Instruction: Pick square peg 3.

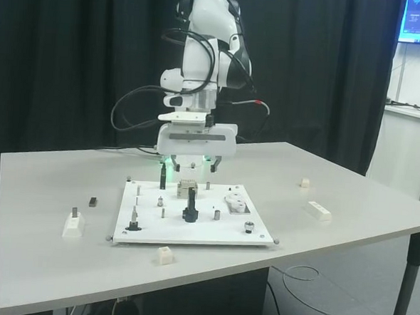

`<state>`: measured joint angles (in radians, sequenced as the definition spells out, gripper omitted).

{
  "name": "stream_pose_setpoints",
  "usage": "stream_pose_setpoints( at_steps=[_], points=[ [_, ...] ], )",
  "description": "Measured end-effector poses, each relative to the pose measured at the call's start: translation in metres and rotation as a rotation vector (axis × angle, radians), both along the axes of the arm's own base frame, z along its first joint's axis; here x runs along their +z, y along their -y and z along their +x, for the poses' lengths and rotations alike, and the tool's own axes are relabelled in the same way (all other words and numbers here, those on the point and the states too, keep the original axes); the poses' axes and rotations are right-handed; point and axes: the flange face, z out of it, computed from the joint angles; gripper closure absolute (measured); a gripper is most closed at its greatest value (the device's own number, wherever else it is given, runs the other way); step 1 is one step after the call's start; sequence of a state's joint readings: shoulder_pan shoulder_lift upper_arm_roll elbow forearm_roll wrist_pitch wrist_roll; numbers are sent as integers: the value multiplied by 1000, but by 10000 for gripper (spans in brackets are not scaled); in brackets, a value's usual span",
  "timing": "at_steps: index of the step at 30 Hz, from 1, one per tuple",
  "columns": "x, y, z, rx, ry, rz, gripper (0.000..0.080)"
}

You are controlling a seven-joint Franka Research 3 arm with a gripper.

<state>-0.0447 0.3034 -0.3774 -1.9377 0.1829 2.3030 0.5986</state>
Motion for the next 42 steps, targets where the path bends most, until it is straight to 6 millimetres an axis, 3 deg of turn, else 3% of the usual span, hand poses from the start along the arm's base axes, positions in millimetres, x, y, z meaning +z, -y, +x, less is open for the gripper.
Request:
stream_pose_setpoints(
  at_steps=[21,42],
  points=[
    [9,19,6,30,-6,-71,3],
    [21,73,-1,238,-53,-196,3]
  ],
)
